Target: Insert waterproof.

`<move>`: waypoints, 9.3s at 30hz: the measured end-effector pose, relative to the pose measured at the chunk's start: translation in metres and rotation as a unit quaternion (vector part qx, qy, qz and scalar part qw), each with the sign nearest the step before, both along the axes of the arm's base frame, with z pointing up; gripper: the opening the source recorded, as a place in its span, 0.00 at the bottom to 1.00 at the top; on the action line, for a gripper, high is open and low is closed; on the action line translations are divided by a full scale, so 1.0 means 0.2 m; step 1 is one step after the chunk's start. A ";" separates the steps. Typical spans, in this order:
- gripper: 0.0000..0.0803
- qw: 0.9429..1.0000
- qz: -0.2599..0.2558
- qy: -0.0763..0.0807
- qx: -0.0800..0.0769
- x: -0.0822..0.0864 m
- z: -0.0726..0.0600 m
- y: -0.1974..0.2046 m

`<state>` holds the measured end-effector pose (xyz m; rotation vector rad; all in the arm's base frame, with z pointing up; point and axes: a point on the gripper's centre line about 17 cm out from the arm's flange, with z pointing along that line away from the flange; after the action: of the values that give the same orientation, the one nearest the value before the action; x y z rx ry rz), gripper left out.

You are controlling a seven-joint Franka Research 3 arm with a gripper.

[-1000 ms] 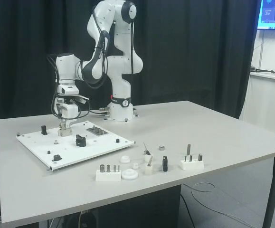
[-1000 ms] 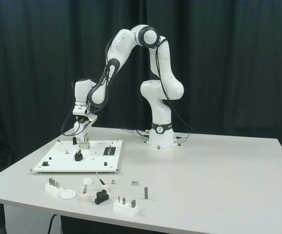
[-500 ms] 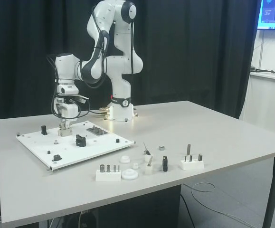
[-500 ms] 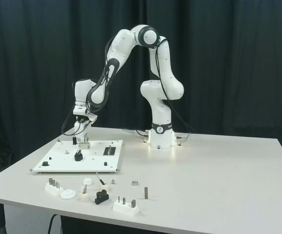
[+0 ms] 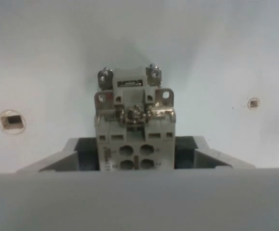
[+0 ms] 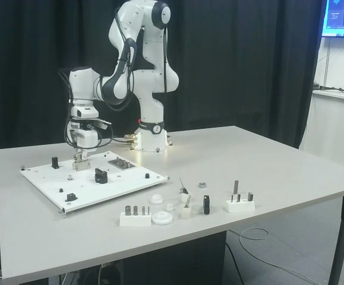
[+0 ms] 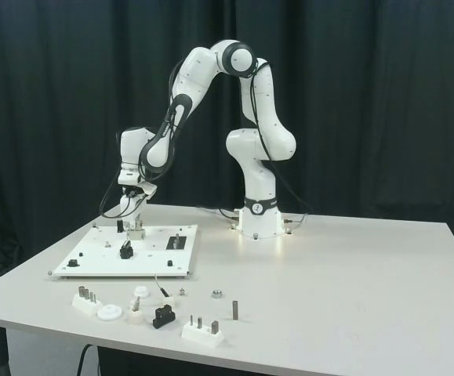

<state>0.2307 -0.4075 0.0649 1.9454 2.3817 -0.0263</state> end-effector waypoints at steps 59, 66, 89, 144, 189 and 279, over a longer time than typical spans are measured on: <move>1.00 1.000 -0.007 -0.008 0.003 0.03 0.03 0.01; 1.00 1.000 -0.007 -0.023 0.006 0.11 0.09 0.02; 1.00 1.000 -0.009 -0.012 -0.005 0.21 0.22 0.02; 1.00 0.999 -0.032 0.022 -0.030 0.24 0.09 0.01; 1.00 0.999 -0.032 0.024 -0.030 0.24 0.08 0.01; 1.00 0.998 -0.051 0.022 -0.039 0.22 0.04 -0.03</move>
<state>0.2740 -0.4126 0.0736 2.0497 2.2673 -0.1674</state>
